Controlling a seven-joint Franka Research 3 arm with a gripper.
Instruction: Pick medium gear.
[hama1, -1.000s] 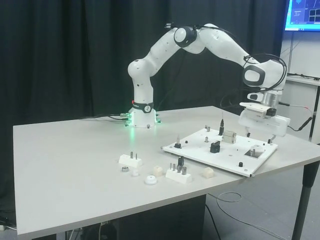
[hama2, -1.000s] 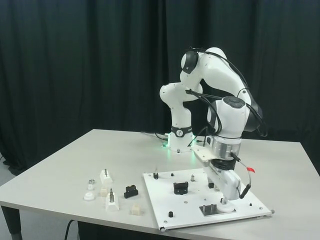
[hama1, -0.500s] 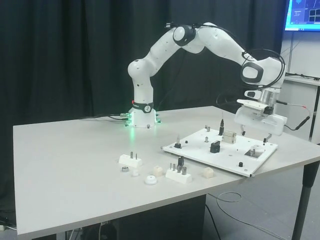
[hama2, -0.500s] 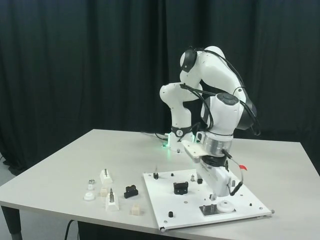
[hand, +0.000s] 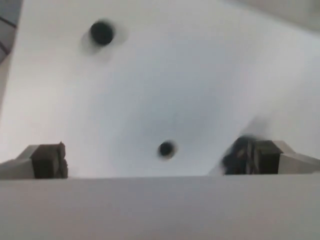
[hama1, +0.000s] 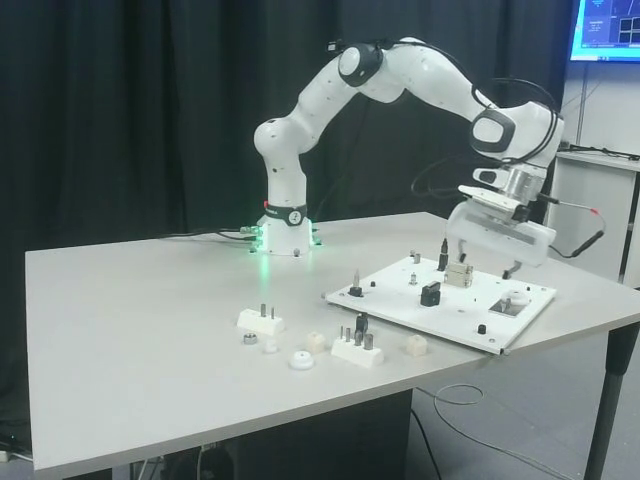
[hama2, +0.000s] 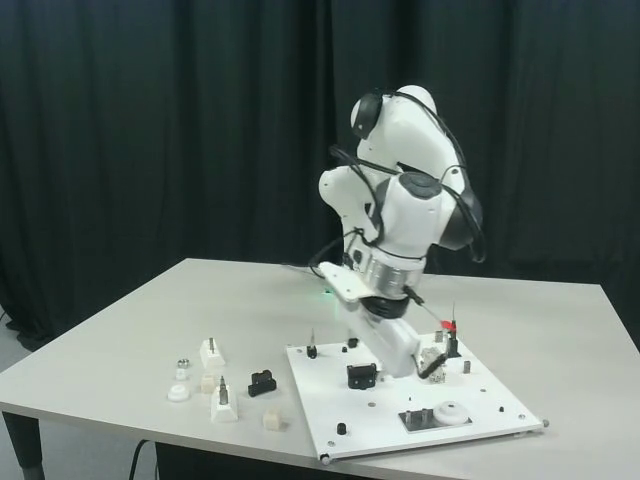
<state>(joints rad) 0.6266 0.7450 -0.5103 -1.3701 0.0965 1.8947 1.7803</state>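
1. Medium gear (hama2: 451, 412): white round disc with a raised hub in the middle.
2. Pose: lies flat, hub upward; visible in the first room view (hama1: 517, 296) as a low white round part.
3. Location: on the white board (hama2: 380, 425), near the board's corner farthest from the arm's base, just beside a grey square plate (hama2: 418, 419) carrying short pegs.
4. State: free, nothing touching it from above; teeth too small to make out.
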